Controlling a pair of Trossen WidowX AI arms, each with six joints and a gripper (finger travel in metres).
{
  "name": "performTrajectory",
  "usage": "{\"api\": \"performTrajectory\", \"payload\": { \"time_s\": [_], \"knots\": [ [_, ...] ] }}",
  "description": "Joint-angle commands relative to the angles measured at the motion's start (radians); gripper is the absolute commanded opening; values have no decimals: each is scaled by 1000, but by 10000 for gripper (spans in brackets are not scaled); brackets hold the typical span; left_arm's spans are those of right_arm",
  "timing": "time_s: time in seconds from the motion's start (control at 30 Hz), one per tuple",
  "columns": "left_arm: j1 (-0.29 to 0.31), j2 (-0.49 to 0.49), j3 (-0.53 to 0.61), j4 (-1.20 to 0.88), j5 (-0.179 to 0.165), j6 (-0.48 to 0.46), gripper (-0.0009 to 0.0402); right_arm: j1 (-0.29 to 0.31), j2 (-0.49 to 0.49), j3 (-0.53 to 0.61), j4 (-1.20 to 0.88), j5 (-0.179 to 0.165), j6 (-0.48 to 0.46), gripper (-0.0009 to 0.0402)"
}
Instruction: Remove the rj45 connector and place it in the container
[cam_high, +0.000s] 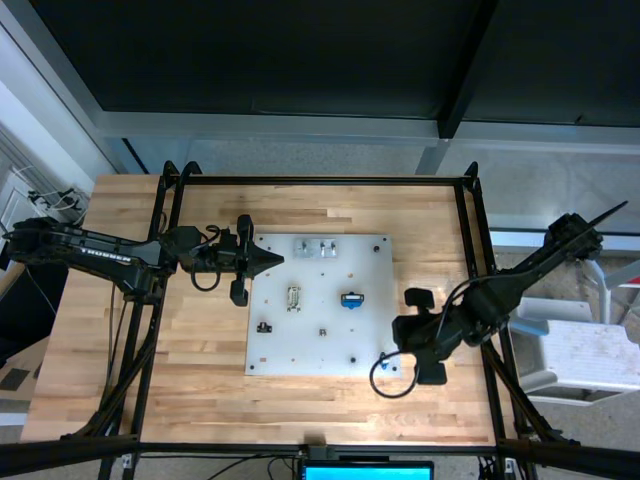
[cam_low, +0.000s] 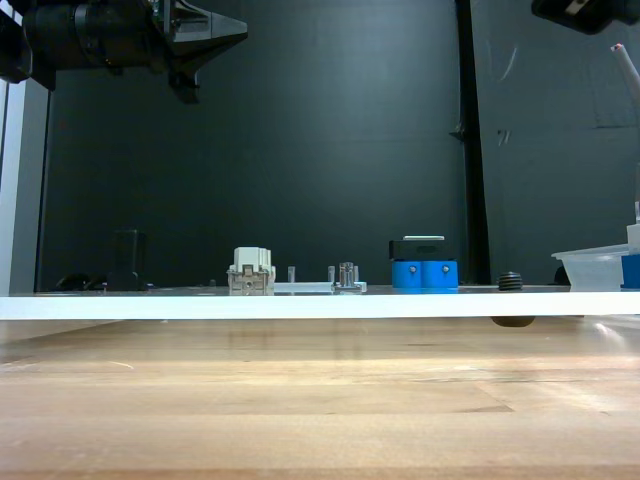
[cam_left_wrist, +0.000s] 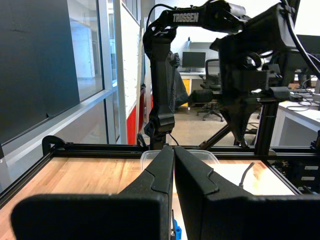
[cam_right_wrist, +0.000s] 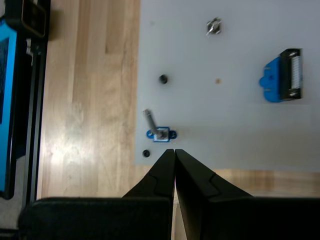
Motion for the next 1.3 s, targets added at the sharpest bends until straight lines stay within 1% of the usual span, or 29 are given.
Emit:
{"api": "performTrajectory", "payload": {
  "time_s": [0.03, 0.1, 0.2, 0.27, 0.53, 0.6, 0.7, 0.8, 1.03, 1.3],
  "knots": [
    [0, 0, 0, 0, 0, 0, 1, 13, 26, 0, -3, 8, 20, 0],
    [0, 0, 0, 0, 0, 0, 1, 16, 32, -2, -3, 22, 39, 0],
    [0, 0, 0, 0, 0, 0, 1, 17, 43, -4, -3, 23, 48, 11],
    [0, 0, 0, 0, 0, 0, 1, 18, 53, -6, -3, 22, 58, 31],
    [0, 0, 0, 0, 0, 0, 1, 21, 92, -8, -5, 20, 89, 138],
    [0, 0, 0, 0, 0, 0, 1, 22, 107, -8, -4, 19, 90, 158],
    [0, 0, 0, 0, 0, 0, 1, 23, 127, -9, -1, 19, 90, 177],
    [0, 0, 0, 0, 0, 0, 1, 24, 145, -10, 14, 19, 90, 184],
    [0, 0, 0, 0, 0, 0, 1, 24, 188, -27, 62, 22, 88, 181],
    [0, 0, 0, 0, 0, 0, 1, 24, 189, -92, 145, 24, 86, 181]
  ]
}}
